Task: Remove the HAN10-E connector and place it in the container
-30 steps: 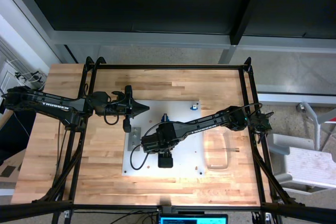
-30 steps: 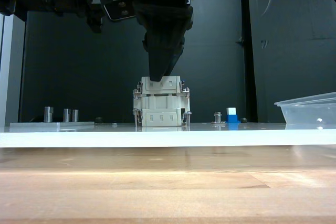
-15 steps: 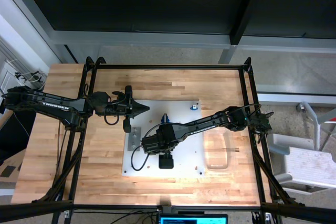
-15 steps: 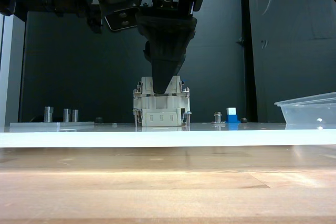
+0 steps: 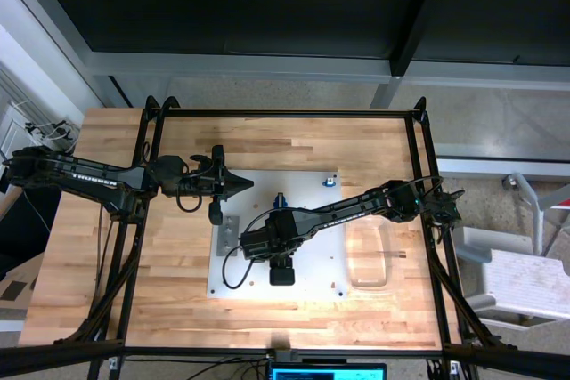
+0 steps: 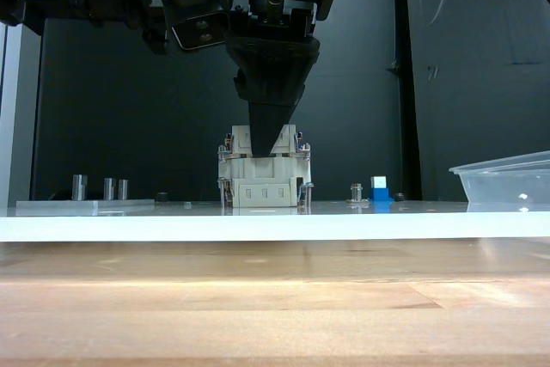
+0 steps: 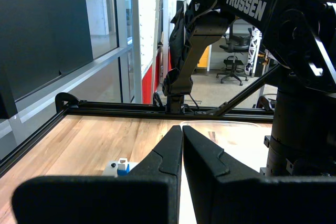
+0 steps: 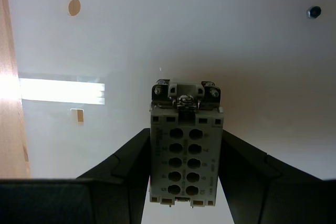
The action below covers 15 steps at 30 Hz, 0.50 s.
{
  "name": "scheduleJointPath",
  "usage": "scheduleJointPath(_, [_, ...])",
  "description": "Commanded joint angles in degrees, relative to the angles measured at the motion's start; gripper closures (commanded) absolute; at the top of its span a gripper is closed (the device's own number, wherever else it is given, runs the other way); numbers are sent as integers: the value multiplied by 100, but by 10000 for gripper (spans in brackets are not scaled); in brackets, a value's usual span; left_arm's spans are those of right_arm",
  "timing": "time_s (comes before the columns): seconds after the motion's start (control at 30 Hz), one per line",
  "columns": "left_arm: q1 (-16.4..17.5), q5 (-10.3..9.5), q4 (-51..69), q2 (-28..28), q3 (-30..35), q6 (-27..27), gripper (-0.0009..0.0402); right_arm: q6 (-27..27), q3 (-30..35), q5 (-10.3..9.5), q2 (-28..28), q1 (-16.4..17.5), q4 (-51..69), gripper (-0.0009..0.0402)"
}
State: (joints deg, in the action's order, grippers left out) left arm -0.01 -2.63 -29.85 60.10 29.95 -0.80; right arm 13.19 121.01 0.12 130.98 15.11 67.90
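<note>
The HAN10-E connector (image 8: 185, 153) is a beige-grey block with two rows of five dark pin holes and a screwed metal bracket at one end. It sits upright on the white task board (image 5: 316, 255), well apart from the clear container (image 6: 503, 180). The right gripper (image 6: 267, 145) points straight down, its fingers (image 8: 131, 163) pressed against the connector's two long sides. The left gripper (image 7: 182, 130) hovers over the board's far left edge, fingers together and holding nothing.

wooden table (image 5: 80, 246), white task board (image 5: 312, 260) on it, clear container (image 5: 370, 260) beside
</note>
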Motion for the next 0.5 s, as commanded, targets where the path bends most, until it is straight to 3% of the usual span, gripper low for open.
scheduleJointPath(0.03, [2,2,-2,0,0,0,393,-28,2,-22,-17,2,-2,328])
scheduleJointPath(0.27, [2,0,0,0,0,0,393,-48,2,-22,-101,2,44,371])
scheduleJointPath(0.5, [0,0,0,0,0,0,393,-68,2,-17,-245,0,184,382])
